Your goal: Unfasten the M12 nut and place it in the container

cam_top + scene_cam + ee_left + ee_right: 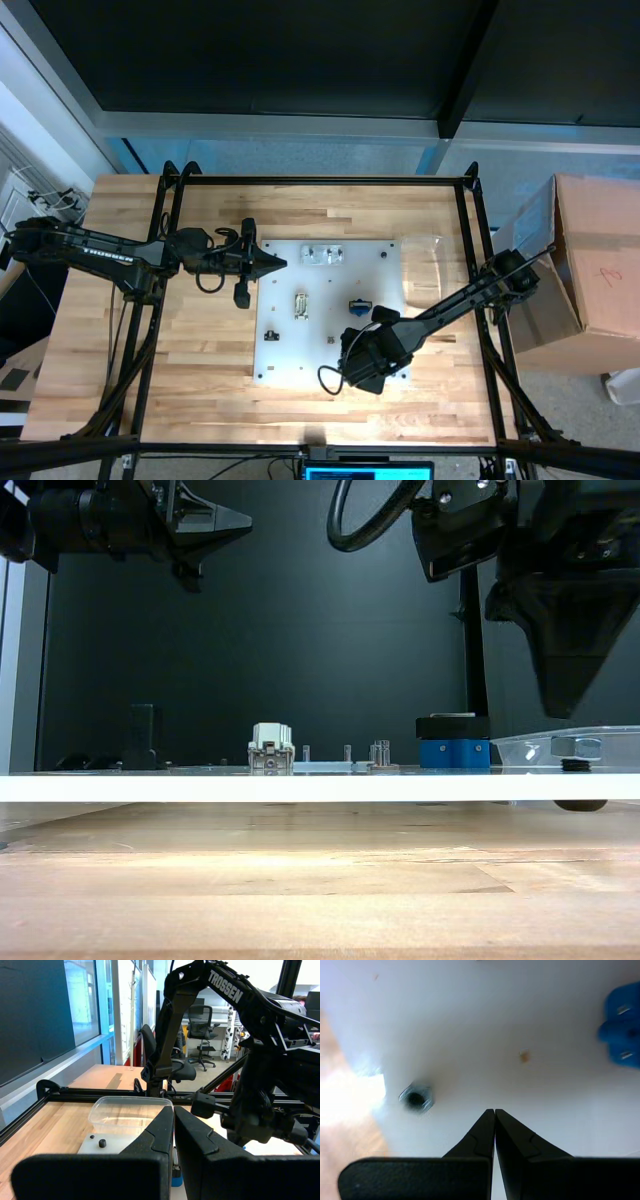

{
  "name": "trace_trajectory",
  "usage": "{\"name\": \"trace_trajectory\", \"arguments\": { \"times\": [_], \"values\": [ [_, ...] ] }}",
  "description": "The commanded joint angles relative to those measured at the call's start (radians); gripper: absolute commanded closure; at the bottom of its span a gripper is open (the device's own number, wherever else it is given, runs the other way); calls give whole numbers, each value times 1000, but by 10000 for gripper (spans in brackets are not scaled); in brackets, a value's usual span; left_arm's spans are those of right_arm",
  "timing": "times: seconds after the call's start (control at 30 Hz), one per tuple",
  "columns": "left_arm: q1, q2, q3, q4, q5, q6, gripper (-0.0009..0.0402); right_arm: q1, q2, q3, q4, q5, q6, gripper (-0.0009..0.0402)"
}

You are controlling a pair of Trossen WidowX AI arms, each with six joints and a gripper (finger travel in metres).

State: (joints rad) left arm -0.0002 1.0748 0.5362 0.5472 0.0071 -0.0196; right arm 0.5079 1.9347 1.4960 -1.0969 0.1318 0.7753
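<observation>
White board (pixel 290 355) — nut (pixel 575 747) on its stud (pixel 575 765) near right tool (pixel 494 1110); left tool (pixel 283 263) aloft.

We read "TROSSEN" in white capitals on the right arm (pixel 227 986) above the white board (pixel 95 1146). The same lettering runs along the left arm (pixel 105 256), left of that board. A red scrawl on the cardboard box (pixel 590 230), right of the board, we cannot read.

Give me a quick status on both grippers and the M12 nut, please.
Left gripper shut, empty, raised at board's left edge. Right gripper shut, empty, raised near M12 nut. Nut on its stud, not in container.
</observation>
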Motion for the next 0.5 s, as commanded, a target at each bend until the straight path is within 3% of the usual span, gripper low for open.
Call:
{"name": "trace_trajectory", "arguments": {
  "times": [0.03,0.2,0.3,0.5],
  "values": [
    [0,0,0,0,0,0,393,2,-18,1,7,-63,0,393],
    [0,0,0,-1,0,0,393,2,-27,13,9,-99,45,393],
    [0,0,0,0,0,0,393,2,-31,27,9,-98,183,387],
    [0,0,0,0,0,0,393,2,-31,57,6,-111,522,309]
  ]
}}
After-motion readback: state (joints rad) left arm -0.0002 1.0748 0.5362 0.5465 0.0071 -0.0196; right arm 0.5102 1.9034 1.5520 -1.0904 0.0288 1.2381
